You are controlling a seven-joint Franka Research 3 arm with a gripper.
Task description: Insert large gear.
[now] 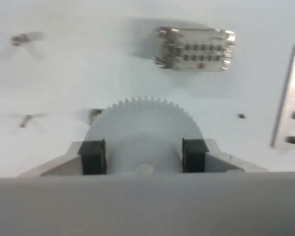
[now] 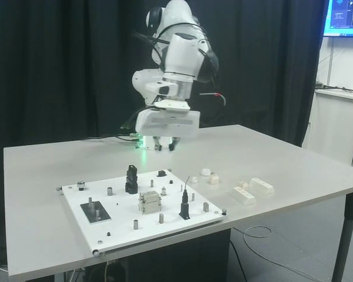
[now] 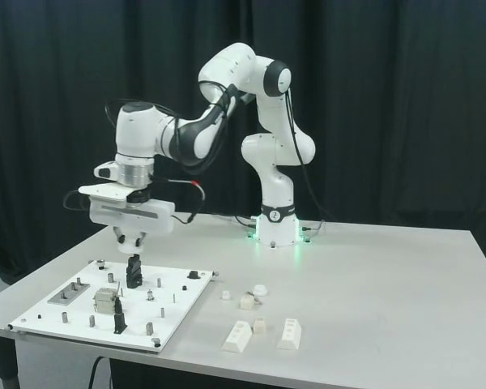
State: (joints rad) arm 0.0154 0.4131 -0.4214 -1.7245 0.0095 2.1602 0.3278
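Carrying step, by the look of it: large gear [image 1: 145, 135] already up off the table [image 2: 270, 153], not yet seated anywhere. Gripped in the hand [image 1: 143, 156], clamped on the gear from both sides, black fingertips [image 1: 93, 156] pressed against its flanks, white toothed rim showing ahead of them in the wrist view. Hovering high over the white board [image 2: 115, 226], above its far edge, well clear of every post. Below the gear: a metal connector block [image 1: 194, 48] standing on the board, and beside the block, toward the board's left edge in the first room view, a grey plate [image 2: 95, 211] with pegs. Next move, as a judgement: travel across to the peg meant for this gear, centre the bore over it, keep the gear level, then straight down. Which peg takes it, cannot tell from here. Risk of a tilted gear jamming on the shaft, or teeth clashing with a neighbour.
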